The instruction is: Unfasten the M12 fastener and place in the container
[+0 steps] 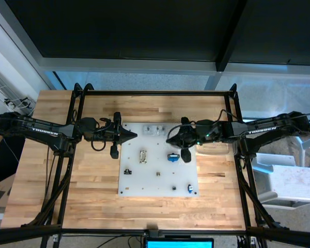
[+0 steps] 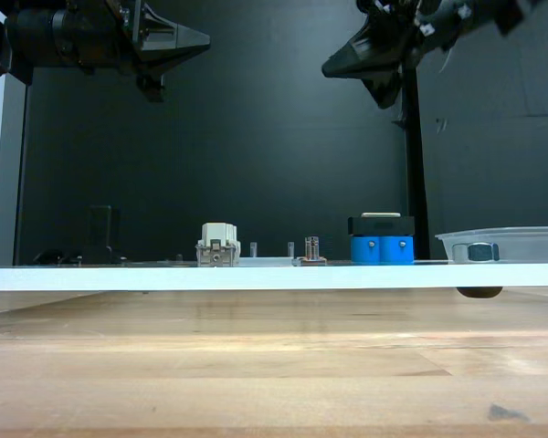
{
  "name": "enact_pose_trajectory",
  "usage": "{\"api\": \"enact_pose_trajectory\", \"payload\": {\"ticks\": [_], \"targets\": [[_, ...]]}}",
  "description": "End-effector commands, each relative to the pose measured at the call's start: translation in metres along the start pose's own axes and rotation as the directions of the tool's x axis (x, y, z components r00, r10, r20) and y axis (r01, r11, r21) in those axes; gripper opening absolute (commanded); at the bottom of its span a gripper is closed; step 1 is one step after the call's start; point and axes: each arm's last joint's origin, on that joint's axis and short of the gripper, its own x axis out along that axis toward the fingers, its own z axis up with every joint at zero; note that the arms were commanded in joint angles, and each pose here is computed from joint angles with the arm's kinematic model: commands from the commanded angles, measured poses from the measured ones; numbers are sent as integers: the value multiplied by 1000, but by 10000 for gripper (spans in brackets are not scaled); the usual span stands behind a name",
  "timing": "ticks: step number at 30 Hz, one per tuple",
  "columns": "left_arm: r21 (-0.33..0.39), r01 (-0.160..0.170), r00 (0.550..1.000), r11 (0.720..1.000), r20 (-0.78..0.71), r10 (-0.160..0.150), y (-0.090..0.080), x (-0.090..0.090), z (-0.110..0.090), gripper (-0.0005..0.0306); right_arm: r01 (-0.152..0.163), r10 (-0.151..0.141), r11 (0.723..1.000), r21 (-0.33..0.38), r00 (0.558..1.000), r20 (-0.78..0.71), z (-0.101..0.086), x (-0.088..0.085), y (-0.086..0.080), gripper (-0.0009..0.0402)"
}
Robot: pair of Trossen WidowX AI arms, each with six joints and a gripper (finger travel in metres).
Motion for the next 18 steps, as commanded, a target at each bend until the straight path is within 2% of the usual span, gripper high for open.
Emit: {"api": "enact_pose_trajectory", "payload": {"ticks": [1,4,9,14,18], "targets": [[0,0,1000,1000,0,0,0,0,0,0,8,-4,1000,25,993,-118,13,5,12,0],[0,0,1000,1000,0,0,0,0,0,0,35,-27,999,40,981,-191,23,8,24,0],[0,0,1000,1000,0,0,0,0,0,0,105,-79,993,62,941,-328,36,17,39,0],[0,0,1000,1000,0,0,0,0,0,0,175,-114,981,85,871,-477,40,26,51,0],[0,0,1000,1000,0,0,0,0,0,0,248,-142,963,104,797,-587,40,35,59,0]]}}
